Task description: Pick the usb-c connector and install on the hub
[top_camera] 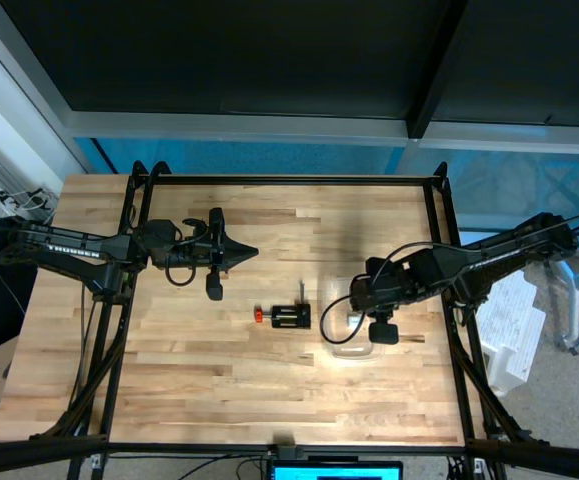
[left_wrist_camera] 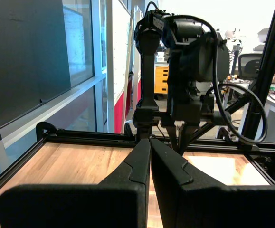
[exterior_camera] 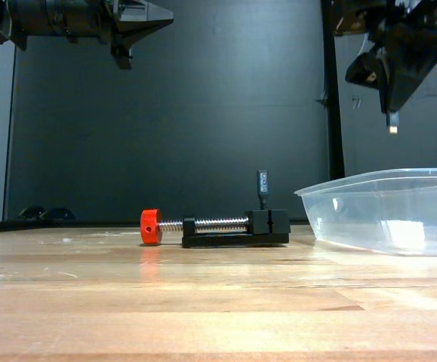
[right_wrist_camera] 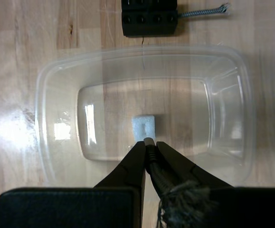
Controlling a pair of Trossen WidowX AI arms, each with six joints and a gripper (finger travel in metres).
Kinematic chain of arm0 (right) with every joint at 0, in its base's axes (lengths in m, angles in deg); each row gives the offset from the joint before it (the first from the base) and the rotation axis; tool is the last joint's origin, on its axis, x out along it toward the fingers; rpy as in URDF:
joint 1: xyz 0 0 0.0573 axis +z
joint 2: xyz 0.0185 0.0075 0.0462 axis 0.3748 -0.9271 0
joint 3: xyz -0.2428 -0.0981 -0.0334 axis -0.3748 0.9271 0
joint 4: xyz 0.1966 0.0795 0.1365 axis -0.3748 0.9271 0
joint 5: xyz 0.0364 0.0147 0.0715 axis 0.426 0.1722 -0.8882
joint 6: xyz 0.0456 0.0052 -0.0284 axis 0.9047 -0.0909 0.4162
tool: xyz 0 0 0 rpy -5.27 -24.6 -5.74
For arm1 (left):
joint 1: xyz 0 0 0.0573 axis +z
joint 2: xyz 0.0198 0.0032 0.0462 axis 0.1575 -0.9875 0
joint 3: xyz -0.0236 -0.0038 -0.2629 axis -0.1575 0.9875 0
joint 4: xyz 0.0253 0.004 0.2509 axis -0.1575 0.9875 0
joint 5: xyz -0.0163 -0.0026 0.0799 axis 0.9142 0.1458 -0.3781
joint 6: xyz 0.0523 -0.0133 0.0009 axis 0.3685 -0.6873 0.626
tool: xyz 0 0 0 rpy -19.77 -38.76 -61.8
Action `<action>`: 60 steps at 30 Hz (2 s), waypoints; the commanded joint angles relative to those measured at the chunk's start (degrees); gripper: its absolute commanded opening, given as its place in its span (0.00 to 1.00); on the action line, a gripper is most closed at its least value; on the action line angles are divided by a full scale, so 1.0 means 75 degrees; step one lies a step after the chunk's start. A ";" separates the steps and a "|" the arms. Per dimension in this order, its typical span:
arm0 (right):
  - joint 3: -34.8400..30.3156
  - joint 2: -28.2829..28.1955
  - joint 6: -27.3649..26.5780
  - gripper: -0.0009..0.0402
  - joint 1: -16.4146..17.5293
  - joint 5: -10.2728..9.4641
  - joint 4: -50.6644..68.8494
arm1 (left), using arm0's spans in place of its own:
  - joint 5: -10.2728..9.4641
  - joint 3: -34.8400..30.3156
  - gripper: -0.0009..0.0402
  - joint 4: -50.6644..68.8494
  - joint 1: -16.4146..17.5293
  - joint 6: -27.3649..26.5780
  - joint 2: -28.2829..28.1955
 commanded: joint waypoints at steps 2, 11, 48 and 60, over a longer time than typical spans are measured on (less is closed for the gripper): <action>-0.0061 0.0012 0.0000 0.02 0.0000 0.0000 0.0047 | 0.0003 -0.0003 0.02 0.0000 0.0000 0.0000 -0.0003; -0.0058 0.0012 -0.0023 0.02 0.0000 0.0003 0.0044 | 0.0000 -0.0003 0.02 0.0000 0.0000 0.0000 -0.0003; -0.0968 -0.1105 -0.0332 0.02 -0.0335 0.0003 -0.0248 | 0.0003 -0.0003 0.02 -0.0003 0.0003 0.0000 -0.0003; -0.1839 -0.2043 -0.0522 0.02 -0.0498 0.0000 -0.0268 | 0.0003 -0.0003 0.02 0.0000 0.0003 0.0000 -0.0003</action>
